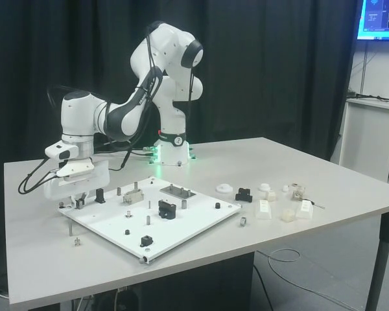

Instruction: Remove square peg 4.

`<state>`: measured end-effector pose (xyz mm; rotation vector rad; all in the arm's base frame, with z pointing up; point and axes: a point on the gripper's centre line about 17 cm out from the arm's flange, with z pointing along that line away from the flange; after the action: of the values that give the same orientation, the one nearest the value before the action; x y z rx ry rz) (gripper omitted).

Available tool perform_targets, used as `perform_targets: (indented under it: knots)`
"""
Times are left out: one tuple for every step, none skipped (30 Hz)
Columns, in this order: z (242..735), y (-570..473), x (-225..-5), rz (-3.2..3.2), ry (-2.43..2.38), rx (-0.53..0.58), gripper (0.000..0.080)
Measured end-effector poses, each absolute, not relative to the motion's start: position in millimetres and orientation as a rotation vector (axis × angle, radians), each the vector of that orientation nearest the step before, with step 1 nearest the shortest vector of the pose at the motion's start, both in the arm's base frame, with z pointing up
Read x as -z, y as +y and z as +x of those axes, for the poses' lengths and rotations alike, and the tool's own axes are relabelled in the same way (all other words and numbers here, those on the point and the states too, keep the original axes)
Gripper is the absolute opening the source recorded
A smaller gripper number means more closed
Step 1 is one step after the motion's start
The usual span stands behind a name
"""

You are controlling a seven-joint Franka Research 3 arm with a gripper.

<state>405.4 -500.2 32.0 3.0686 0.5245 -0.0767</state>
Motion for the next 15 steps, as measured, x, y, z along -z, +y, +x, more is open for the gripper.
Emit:
perform_targets:
  knots:
    - [405.4,-500.2,-32.0,3.069,0.524,0.076,0.0097]
    - [405.5,-500.2,-32.0,3.069,0.524,0.076,0.0097]
    - [405.5,-500.2,-32.0,3.069,0.523,0.075,0.0097]
    - [405.6,-500.2,-32.1,3.069,0.522,0.075,0.0097]
    - [405.7,-500.3,-32.1,3.069,0.521,0.074,0.0097]
    - [405.8,-500.3,-32.1,3.069,0.521,0.073,0.0097]
    - [405.9,-500.3,-32.2,3.069,0.520,0.073,0.0097]
    - [406.0,-500.3,-32.3,3.069,0.520,0.072,0.0097]
    - [406.1,-500.4,-32.4,3.069,0.520,0.072,0.0097]
    - [406.2,-500.4,-32.6,3.069,0.520,0.071,0.0097]
    - [406.3,-500.5,-32.8,3.069,0.520,0.071,0.0097]
    - [406.4,-500.5,-33.0,3.069,0.520,0.070,0.0097]
    - [406.4,-500.6,-33.2,3.068,0.520,0.070,0.0097]
    - [406.5,-500.7,-33.4,3.068,0.520,0.070,0.0097]
    - [406.5,-500.6,-33.6,3.069,0.520,0.069,0.0097]
